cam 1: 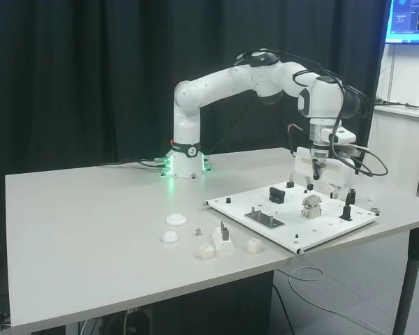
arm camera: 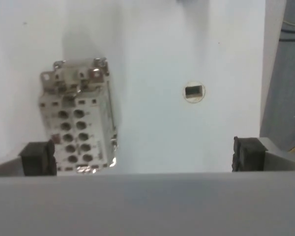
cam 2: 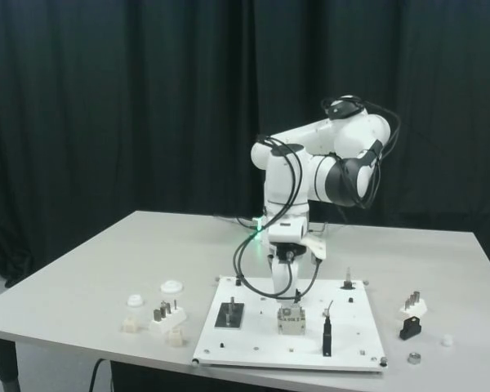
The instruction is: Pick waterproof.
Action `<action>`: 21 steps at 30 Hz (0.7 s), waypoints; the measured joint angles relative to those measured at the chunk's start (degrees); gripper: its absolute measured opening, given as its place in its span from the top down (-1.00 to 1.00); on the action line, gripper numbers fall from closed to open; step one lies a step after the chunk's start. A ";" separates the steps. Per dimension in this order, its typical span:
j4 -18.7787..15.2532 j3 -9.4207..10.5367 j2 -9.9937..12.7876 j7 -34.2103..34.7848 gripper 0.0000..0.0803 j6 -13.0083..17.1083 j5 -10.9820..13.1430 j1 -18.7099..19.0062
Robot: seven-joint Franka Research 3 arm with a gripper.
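The waterproof connector point(arm camera: 78, 130) is a grey-white block with two rows of round pin holes and a metal clamp at one end. It lies on the white board point(arm camera: 187, 44). Its body sits beside one fingertip rather than in the middle of the gap. My gripper point(arm camera: 143, 156) hangs just above the board, open, with black pads point(arm camera: 38, 158) far apart and nothing between them. In the first room view the gripper point(cam 1: 320, 183) hovers a little above the connector point(cam 1: 311, 206). The second room view shows the gripper point(cam 2: 284, 294) right over the connector point(cam 2: 291, 319).
The board point(cam 2: 253, 347) also carries a grey block with pegs point(cam 2: 229, 314), a black upright part point(cam 2: 326, 335) and a small slot hole point(arm camera: 193, 91). Several small white parts point(cam 2: 167, 314) lie on the table left of the board. Two more pieces point(cam 2: 409, 328) lie to its right.
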 joint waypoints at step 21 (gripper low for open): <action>-0.27 -2.83 0.40 0.61 -0.99 -3.66 -0.42 1.09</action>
